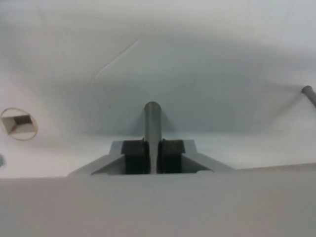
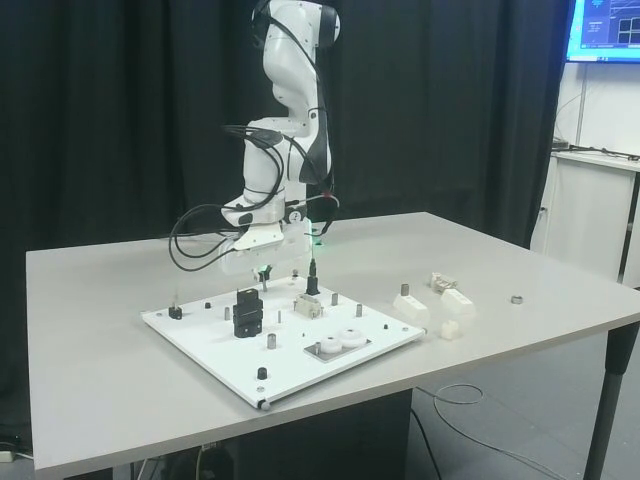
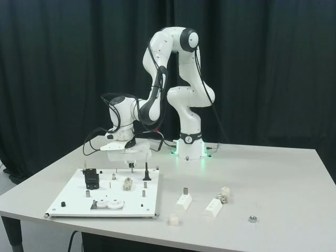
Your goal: Insert round peg 2.
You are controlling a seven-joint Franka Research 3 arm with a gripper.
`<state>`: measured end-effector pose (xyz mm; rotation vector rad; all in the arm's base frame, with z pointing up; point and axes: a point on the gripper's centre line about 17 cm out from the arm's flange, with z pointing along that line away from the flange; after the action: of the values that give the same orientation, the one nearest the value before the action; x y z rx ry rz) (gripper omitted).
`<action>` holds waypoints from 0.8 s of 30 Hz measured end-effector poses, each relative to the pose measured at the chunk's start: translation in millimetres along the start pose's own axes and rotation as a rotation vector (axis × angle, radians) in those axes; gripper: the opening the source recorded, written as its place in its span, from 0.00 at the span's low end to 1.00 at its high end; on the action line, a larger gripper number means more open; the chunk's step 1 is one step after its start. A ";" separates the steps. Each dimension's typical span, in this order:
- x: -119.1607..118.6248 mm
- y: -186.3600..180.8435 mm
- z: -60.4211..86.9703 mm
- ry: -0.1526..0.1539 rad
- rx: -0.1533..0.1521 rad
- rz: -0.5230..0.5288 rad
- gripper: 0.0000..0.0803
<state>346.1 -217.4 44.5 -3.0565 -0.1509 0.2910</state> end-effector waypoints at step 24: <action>1.6 -1.2 -0.1 0.003 0.000 -0.026 0.09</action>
<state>347.5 -216.0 44.4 -3.0527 -0.1899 0.2848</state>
